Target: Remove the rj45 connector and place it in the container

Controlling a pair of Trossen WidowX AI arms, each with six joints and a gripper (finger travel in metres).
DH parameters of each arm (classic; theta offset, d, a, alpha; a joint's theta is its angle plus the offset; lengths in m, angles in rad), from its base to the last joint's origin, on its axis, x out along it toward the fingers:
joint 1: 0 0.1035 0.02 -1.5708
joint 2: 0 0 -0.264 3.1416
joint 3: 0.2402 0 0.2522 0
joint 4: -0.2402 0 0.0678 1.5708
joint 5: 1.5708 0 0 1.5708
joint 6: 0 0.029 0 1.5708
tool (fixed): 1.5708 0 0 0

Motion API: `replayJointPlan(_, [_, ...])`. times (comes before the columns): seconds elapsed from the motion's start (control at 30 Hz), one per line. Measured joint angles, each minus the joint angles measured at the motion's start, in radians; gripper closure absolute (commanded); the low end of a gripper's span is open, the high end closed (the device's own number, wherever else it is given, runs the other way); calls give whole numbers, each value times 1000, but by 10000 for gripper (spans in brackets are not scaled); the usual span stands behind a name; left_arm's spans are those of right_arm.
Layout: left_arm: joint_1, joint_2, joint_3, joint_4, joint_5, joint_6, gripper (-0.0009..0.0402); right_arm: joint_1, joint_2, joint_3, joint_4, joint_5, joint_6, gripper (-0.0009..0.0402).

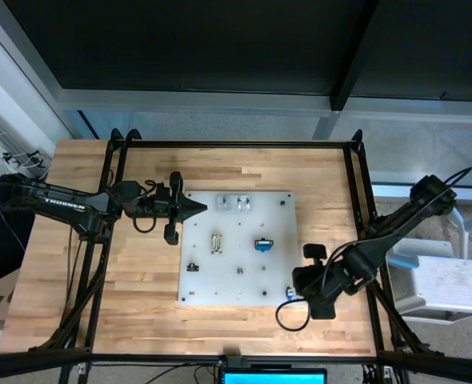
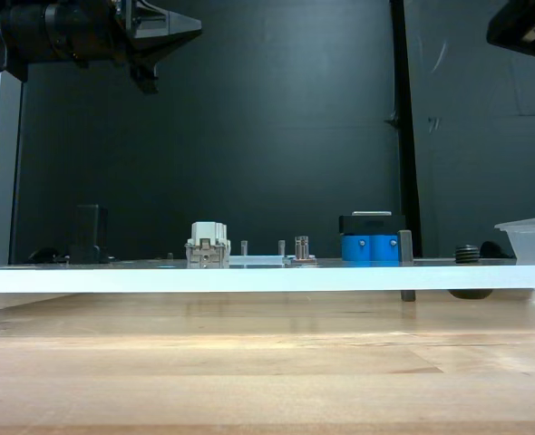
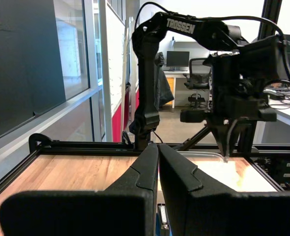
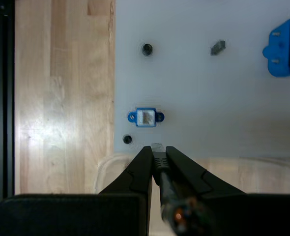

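We see the right gripper point(image 4: 158, 149) pointing down over the near right corner of the white board point(image 4: 209, 93), its fingers point(image 4: 139, 169) pinched almost together on the rj45 connector point(image 4: 159, 167). The plug's pale tip pokes out just past the fingertips and a dark cable stub runs back between them. The connector is held in the air, apart from the small blue socket point(image 4: 145, 117) just beyond it on the board. It sits above the board's edge, where the rounded rim of the clear container point(image 4: 101, 169) shows beside the board on the wooden table point(image 4: 61, 98). The left gripper point(image 1: 194, 207) hangs high over the board's far left edge, its fingers pressed together on nothing.
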Motion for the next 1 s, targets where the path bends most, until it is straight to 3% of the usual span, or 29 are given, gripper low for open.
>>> replayJointPlan(0.33, [0, 0, 0, 0, 0, 0, 392, 21, -91, -88, -40, -1, 33, 393])
replayJointPlan(1.0, [0, 0, 0, 0, 0, 0, 392, 62, -267, -277, -51, -38, 59, 393])
